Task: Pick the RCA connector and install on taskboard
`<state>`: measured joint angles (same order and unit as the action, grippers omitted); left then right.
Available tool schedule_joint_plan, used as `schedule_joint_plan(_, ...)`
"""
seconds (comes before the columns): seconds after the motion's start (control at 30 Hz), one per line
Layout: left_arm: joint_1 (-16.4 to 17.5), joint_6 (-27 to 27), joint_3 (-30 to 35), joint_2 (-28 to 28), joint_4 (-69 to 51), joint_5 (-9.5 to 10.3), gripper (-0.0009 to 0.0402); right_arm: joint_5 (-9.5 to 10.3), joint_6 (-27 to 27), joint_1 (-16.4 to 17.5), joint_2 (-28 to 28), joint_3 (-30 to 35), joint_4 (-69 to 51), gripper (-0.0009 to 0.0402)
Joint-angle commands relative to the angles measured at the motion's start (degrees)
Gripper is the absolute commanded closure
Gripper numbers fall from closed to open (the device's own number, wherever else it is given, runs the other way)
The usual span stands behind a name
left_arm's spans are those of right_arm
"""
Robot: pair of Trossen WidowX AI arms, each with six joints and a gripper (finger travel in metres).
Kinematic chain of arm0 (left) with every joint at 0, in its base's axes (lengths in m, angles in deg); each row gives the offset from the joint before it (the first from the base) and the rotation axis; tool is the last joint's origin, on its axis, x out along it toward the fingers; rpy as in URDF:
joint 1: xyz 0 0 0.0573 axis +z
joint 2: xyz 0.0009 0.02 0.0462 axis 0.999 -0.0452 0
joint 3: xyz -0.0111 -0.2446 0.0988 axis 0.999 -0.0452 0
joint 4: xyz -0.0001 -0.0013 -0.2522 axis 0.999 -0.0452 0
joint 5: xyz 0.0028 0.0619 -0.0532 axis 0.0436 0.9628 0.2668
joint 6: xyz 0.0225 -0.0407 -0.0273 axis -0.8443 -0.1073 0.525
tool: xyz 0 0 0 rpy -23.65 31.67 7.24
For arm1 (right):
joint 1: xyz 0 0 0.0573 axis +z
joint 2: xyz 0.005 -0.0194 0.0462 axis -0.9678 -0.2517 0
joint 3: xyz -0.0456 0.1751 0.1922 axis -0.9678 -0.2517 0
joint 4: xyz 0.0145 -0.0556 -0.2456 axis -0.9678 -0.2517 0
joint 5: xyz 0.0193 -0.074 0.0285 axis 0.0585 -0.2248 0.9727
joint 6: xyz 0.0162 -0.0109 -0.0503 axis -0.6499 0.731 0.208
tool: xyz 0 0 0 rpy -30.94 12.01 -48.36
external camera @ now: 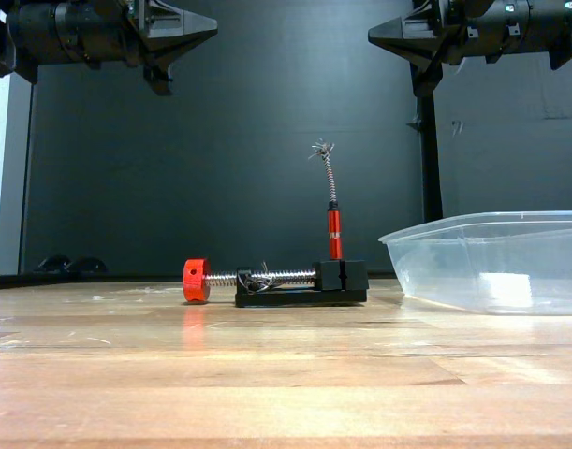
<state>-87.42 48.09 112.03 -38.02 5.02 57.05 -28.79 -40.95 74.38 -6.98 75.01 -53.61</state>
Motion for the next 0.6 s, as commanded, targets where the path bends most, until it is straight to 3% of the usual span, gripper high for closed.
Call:
schedule_joint_plan(0.03,0.0,-0.02,0.0,-0.02,0.0,-0.02,0.0393,0.0,-0.04,0.0,-0.04,0.04,0.09,0.0393)
schedule_joint_plan(0.6,0.0,0.0,0.0,-0.02,0.0,-0.02,0.0393,-0.02,0.07,0.0,-0.04,0.04,1.18,0.0393)
